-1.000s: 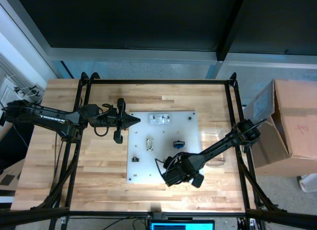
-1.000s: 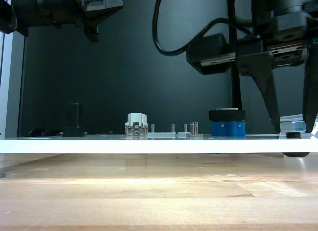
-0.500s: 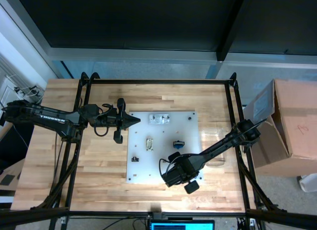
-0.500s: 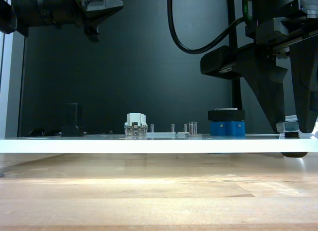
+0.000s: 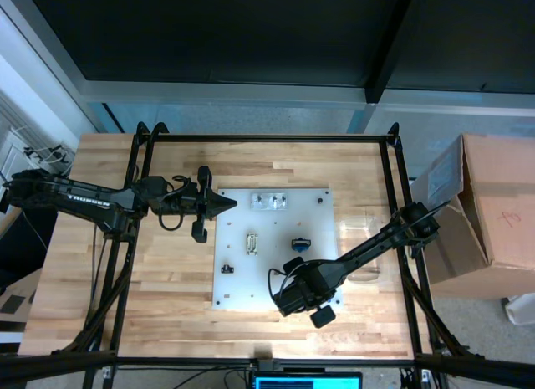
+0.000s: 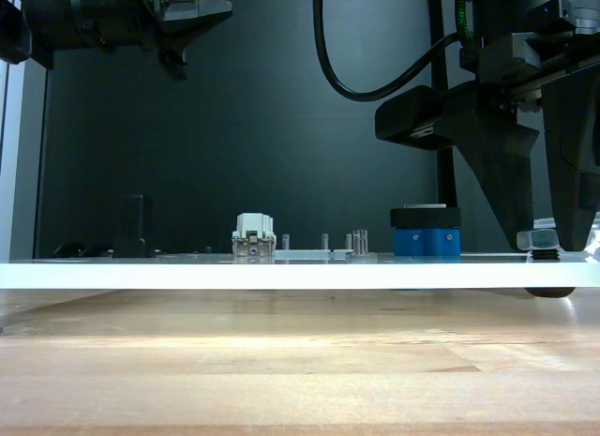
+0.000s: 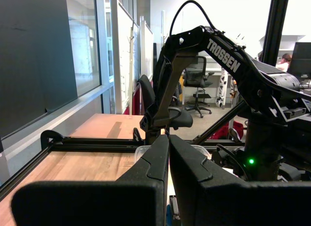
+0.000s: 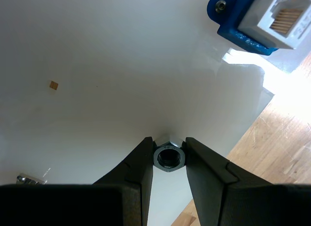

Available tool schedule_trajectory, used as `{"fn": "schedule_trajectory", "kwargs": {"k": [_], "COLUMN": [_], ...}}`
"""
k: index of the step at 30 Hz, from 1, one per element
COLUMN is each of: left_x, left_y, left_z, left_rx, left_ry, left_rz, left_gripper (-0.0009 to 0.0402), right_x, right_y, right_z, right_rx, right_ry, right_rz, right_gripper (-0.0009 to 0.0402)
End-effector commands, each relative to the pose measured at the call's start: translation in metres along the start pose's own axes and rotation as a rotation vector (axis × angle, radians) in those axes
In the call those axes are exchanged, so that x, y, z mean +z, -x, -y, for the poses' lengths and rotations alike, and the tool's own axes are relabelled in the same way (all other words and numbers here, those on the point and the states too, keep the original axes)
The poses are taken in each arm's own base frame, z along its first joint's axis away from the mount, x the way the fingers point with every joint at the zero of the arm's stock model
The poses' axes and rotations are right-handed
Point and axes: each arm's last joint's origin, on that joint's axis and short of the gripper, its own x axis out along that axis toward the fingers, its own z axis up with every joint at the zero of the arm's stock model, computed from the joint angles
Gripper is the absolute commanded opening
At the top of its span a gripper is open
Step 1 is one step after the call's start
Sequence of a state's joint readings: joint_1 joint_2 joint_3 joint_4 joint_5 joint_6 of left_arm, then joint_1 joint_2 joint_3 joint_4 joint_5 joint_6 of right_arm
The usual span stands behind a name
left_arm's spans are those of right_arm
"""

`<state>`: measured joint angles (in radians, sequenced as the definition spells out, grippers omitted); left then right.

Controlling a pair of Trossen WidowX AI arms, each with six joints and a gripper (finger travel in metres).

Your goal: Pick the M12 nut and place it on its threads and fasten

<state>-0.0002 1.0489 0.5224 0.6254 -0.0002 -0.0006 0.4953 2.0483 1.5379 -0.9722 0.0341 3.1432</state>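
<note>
On the board, the nut is clamped on its stud by the right gripper; left gripper is held aloft, jaws together.

We see the right gripper pointing down at the white board. Its two black fingers press the silver M12 nut from both sides. The nut's hole is dark, and we cannot tell if it is on its stud. A blue block carrying a grey socket stands near the board's edge, with the wooden desk beyond.
</note>
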Motion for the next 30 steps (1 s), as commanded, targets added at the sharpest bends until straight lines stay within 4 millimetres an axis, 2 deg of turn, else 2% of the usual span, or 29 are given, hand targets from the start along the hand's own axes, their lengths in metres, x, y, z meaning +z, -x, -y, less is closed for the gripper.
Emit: {"fn": "schedule_trajectory", "kwargs": {"k": [1,12,30], "left_x": [0.0,0.0,0.0], "left_y": [0.0,0.0,0.0], "left_z": [0.0,0.0,0.0], "left_rx": [0.0,0.0,0.0], "left_ry": [0.0,0.0,0.0], "left_rz": [0.001,0.001,0.001], "left_gripper": [0.0,0.0,0.0], "right_x": [0.0,0.0,0.006], "right_y": [0.0,0.001,0.018], "right_z": [0.0,0.0,-0.001], "right_rx": [0.0,0.0,0.001], "right_ry": [-0.001,0.006,0.02], "right_rz": [0.002,0.001,-0.008], "right_gripper": [0.0035,0.0044,0.0179]}}
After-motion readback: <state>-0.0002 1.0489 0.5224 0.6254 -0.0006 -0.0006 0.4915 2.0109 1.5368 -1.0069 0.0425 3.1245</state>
